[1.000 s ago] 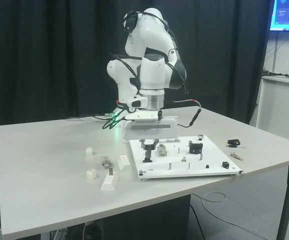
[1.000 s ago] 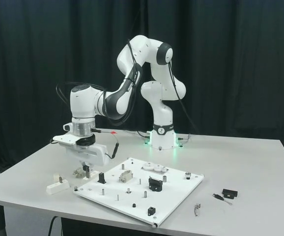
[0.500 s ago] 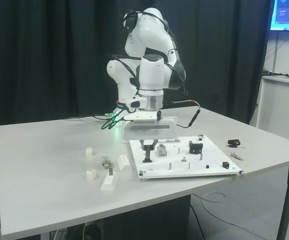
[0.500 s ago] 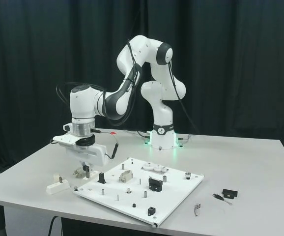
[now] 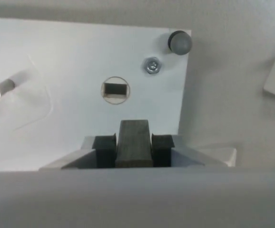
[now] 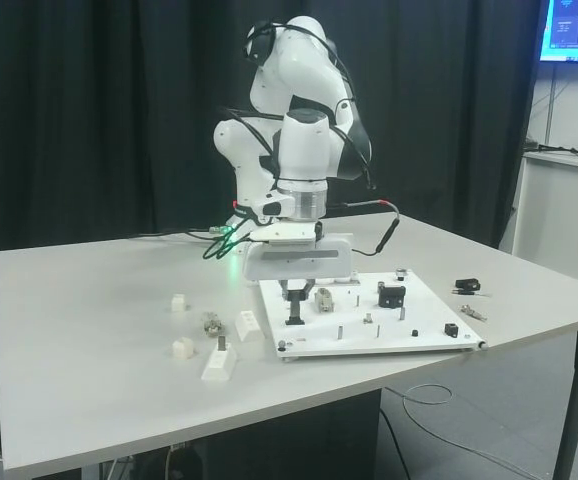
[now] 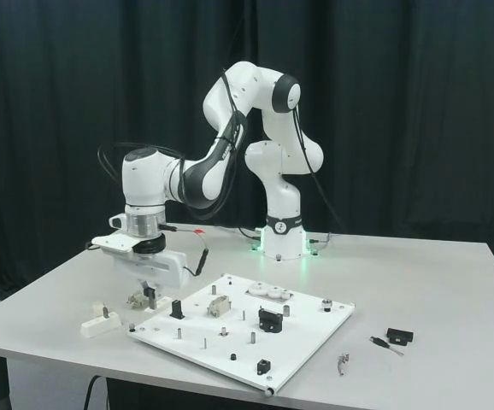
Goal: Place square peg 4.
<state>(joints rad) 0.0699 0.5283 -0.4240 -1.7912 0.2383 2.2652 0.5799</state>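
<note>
In the wrist view a grey square peg is clamped between my black fingers, so my gripper is shut on it. A little ahead of the peg's tip, a round insert in the white board holds a dark square hole. From the first room view, the gripper hangs over the board's left end with the peg pointing down, just above the surface. The second room view shows the gripper at the board's near-left corner.
Several white blocks and a small metal part lie on the table left of the board. The board carries a black fixture and upright pins. Black parts lie to its right. A grey bumper and a nut mark the board's corner.
My gripper has risen very slightly with the peg still in its grip. Nothing else has moved.
</note>
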